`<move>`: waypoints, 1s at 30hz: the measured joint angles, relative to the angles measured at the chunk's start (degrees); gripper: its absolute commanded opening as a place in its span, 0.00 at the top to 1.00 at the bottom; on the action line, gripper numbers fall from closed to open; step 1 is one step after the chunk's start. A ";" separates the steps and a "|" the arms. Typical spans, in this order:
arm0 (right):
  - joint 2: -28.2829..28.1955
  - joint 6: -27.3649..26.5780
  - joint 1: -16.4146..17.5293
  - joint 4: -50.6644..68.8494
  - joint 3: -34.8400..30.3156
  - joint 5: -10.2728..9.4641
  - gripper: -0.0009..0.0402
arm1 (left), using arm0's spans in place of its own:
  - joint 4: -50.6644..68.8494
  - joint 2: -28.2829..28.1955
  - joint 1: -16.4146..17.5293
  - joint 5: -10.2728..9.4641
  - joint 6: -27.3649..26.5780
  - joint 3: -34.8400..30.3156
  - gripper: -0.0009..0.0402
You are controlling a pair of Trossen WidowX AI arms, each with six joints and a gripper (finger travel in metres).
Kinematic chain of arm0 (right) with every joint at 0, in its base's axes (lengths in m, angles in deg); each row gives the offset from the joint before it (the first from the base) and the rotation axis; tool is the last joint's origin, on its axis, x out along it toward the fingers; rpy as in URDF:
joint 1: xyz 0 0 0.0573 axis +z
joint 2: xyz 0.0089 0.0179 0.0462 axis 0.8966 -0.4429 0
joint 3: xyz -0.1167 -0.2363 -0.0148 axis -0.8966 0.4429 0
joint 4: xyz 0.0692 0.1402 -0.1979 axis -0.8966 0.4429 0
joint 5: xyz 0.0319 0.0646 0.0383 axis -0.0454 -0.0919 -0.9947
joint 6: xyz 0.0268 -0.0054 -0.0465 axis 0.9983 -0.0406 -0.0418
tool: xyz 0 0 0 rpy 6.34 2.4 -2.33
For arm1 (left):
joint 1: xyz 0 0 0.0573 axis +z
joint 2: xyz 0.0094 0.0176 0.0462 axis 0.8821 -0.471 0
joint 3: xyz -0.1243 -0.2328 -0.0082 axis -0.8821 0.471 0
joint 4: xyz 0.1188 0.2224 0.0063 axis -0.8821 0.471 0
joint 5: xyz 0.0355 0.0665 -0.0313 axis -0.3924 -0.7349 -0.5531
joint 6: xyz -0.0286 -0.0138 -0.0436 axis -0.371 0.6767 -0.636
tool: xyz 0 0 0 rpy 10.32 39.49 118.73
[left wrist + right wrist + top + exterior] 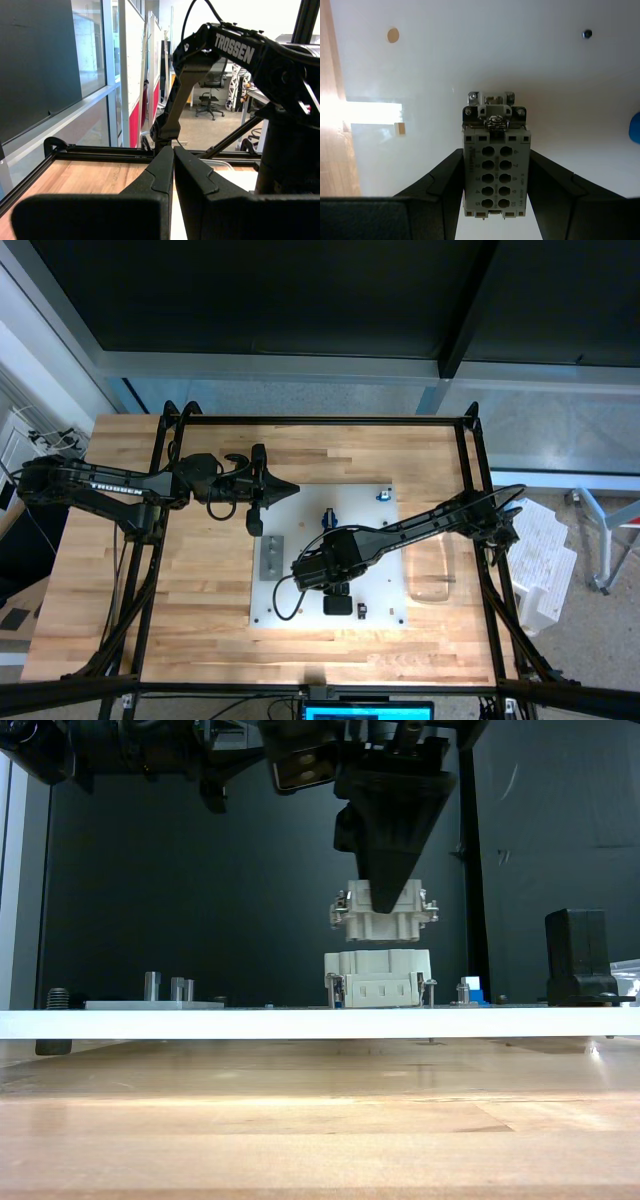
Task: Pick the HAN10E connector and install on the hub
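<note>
- Right tool (495,200) clenched on the HAN10E connector (495,170), 1 finger against each long side
- HAN10E connector hangs just above the hub (378,980), a gap between them
- Hub sits fixed on the white plate (200,1023)
- Left tool (173,165) empty, fingers pressed together, raised over the worktop (120,580) near the plate's far left corner

The right arm reaches inward, its pincer (385,906) pointing straight down, fingers clamped on the HAN10E connector (495,167). The left arm stretches level (well apart from the right), its pincer (173,152) pressed closed.
</note>
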 measured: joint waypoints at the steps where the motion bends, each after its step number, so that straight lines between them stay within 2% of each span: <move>1: -0.33 -0.02 -0.04 0.11 -0.57 0.00 0.89 | 0.02 0.00 0.00 0.00 0.00 -0.02 0.98; 30: -0.81 -0.04 -0.28 -2.01 1.44 0.04 0.89 | 0.04 0.00 0.00 0.00 0.00 0.00 0.98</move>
